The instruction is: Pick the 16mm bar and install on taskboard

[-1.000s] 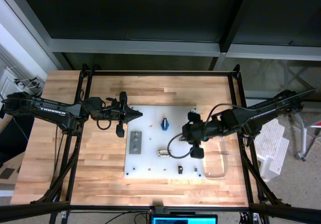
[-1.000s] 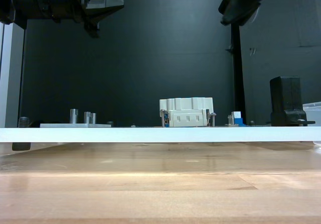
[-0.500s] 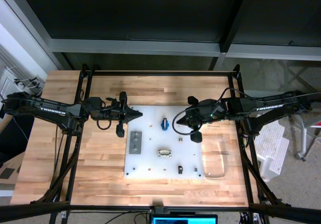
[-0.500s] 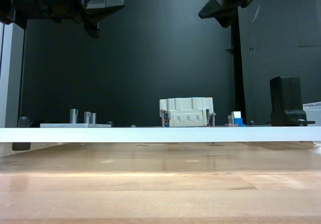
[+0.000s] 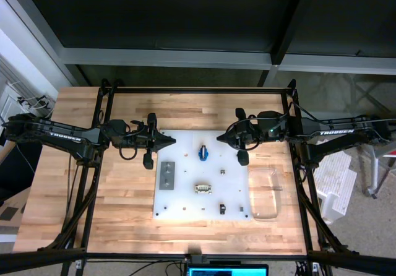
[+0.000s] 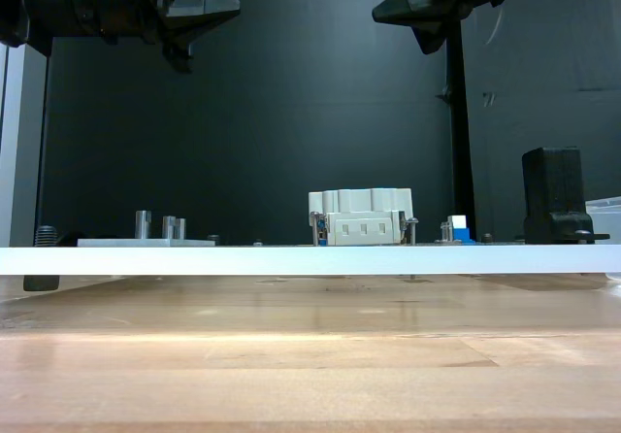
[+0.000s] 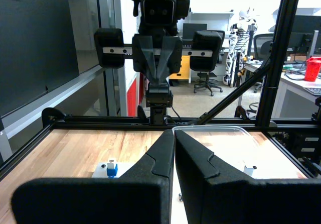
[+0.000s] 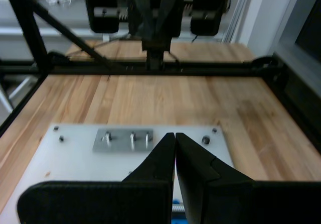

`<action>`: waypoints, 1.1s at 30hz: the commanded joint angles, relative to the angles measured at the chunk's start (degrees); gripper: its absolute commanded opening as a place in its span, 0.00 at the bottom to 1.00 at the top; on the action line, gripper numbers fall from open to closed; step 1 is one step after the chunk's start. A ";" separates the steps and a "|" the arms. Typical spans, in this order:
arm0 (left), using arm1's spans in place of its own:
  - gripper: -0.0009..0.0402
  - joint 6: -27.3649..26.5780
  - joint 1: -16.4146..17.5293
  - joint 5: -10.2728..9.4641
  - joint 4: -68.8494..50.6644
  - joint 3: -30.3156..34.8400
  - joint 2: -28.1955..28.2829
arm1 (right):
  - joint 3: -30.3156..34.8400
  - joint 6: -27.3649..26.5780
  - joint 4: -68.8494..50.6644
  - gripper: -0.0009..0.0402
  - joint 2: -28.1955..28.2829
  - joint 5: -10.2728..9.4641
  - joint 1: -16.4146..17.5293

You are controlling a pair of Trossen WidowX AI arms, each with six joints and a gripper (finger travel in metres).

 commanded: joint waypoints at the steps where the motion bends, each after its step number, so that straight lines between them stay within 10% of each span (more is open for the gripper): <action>1: 0.02 0.00 0.00 0.00 0.00 0.00 0.02 | -1.86 -0.07 5.29 0.02 -0.66 -1.40 -0.81; 6: 0.02 0.00 0.00 0.00 0.00 0.00 0.02 | -4.24 -0.02 11.61 0.02 -0.76 -4.22 -2.12; 33: 0.02 0.00 0.02 0.00 0.00 0.00 0.00 | -17.62 0.74 34.93 0.02 -0.94 -4.00 -2.29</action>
